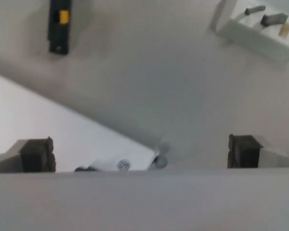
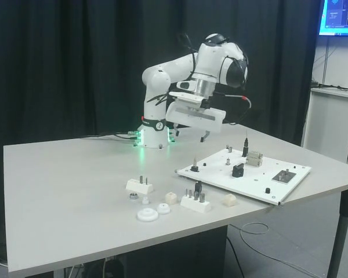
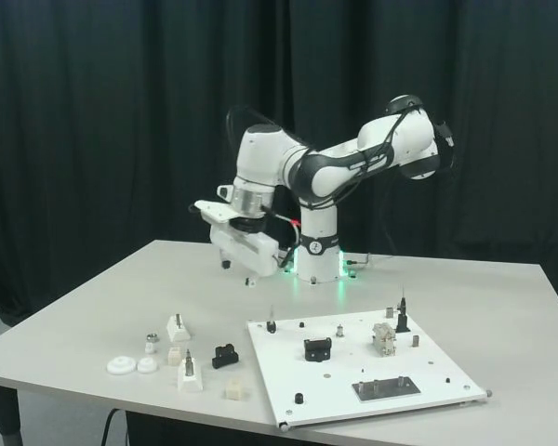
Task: Pick large gear.
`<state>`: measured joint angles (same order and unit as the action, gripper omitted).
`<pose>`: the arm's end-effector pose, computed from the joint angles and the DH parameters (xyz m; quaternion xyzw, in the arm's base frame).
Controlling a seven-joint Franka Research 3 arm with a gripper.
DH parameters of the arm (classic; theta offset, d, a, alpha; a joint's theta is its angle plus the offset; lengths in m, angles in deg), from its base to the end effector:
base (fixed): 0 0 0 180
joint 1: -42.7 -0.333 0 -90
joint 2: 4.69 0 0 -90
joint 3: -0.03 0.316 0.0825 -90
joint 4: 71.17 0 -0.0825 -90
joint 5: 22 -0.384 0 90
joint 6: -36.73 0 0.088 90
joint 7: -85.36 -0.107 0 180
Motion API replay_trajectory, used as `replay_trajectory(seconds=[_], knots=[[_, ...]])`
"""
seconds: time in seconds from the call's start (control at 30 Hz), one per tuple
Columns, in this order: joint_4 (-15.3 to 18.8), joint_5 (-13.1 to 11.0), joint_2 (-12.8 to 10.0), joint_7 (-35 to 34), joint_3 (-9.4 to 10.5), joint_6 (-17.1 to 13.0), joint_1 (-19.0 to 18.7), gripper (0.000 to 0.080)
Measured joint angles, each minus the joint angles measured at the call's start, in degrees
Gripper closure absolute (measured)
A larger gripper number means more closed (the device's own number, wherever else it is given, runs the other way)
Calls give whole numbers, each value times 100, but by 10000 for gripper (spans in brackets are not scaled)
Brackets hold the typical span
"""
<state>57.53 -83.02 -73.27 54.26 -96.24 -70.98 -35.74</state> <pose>0.5038 -0.0620 0.3375 0.7668 -0.6330 0.0669 0.0828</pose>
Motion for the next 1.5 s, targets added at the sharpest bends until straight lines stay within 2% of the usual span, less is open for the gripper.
replay_trajectory(seconds=[0.23,0.5,0.83,1.1,1.5], knots=[[-122,-220,-36,343,192,-67,443,3],[-311,-515,-260,507,311,-155,915,3],[-636,-784,-339,692,552,-592,1494,3],[-1015,-1133,-372,749,716,-771,2015,3],[-1846,-1651,-488,748,951,-799,2935,3]])
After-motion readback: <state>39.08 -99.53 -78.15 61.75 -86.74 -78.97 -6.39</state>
